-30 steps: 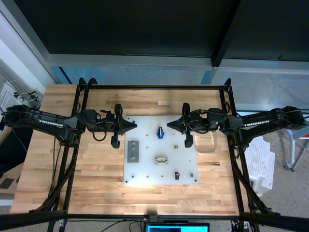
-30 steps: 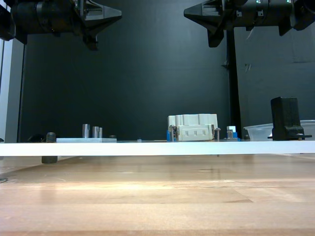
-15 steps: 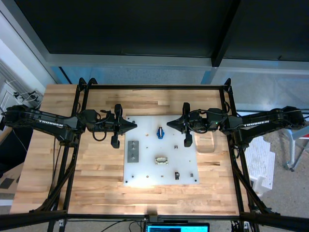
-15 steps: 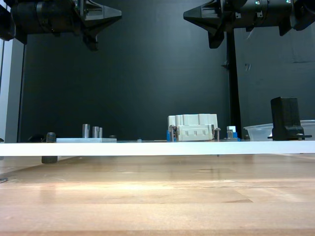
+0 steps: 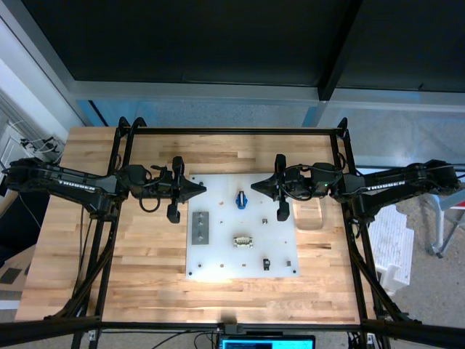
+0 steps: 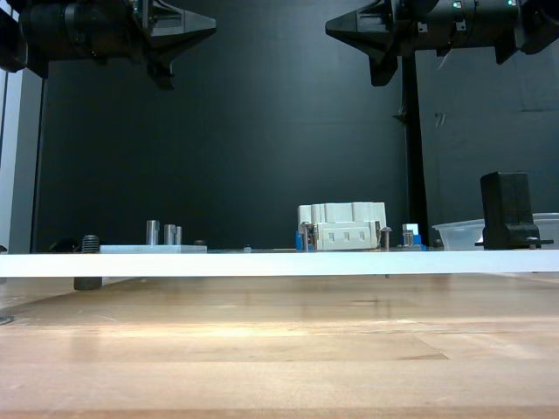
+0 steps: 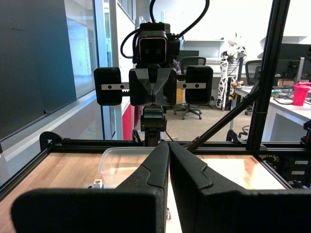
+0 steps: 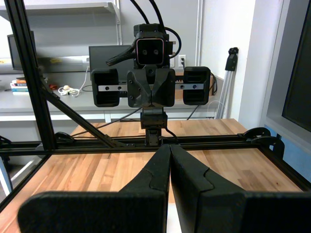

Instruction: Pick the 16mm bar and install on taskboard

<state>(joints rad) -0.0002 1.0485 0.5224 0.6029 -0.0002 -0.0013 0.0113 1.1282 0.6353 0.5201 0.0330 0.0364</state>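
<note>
High view puts the 16mm bar (image 5: 288, 257), a tiny grey peg, near the taskboard's (image 5: 218, 263) lower-right corner, lower in frame than both tools and nearer the right tool (image 5: 254, 187) than the left tool (image 5: 203, 187), both pressed together, empty, above the board's upper edge.

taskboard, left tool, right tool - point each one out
taskboard (image 5: 221, 211), high view, bare white middle of the plate.
left tool (image 5: 202, 186), high view, shut tips, high near the board's far left corner.
right tool (image 5: 254, 187), high view, shut tips, high over the board's far side.
</note>
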